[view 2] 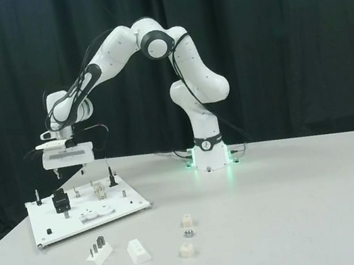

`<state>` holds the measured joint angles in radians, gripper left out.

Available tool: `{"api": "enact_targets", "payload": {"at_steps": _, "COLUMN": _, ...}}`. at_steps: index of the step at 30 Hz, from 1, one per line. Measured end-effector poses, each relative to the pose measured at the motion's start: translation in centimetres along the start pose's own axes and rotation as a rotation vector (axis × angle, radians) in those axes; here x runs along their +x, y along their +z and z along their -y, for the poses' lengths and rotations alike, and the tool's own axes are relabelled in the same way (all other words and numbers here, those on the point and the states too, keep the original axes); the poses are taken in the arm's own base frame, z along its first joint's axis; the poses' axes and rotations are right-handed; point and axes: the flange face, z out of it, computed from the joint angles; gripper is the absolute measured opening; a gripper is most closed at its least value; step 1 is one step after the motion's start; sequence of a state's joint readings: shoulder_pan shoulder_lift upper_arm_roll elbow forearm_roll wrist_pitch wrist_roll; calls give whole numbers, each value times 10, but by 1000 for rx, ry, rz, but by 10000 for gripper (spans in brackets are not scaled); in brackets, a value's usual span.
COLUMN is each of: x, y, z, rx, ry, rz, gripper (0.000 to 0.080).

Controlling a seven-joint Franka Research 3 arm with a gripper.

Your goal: Pick square peg 4.

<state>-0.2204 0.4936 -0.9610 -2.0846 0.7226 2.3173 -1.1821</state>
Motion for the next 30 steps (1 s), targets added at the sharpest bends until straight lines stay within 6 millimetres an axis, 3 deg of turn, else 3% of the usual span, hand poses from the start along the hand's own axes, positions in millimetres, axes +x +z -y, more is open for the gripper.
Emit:
{"api": "enact_targets", "payload": {"at_steps": 19, "x": 34, "y": -31, "z": 13, "rx": 14, "ry": 79, "rz": 17, "gripper": 800}}
{"api": "enact_targets", "payload": {"at_steps": 30, "x": 69, "y": -50, "z": 40, "rx": 54, "ry": 140, "rz": 2, "gripper": 800}}
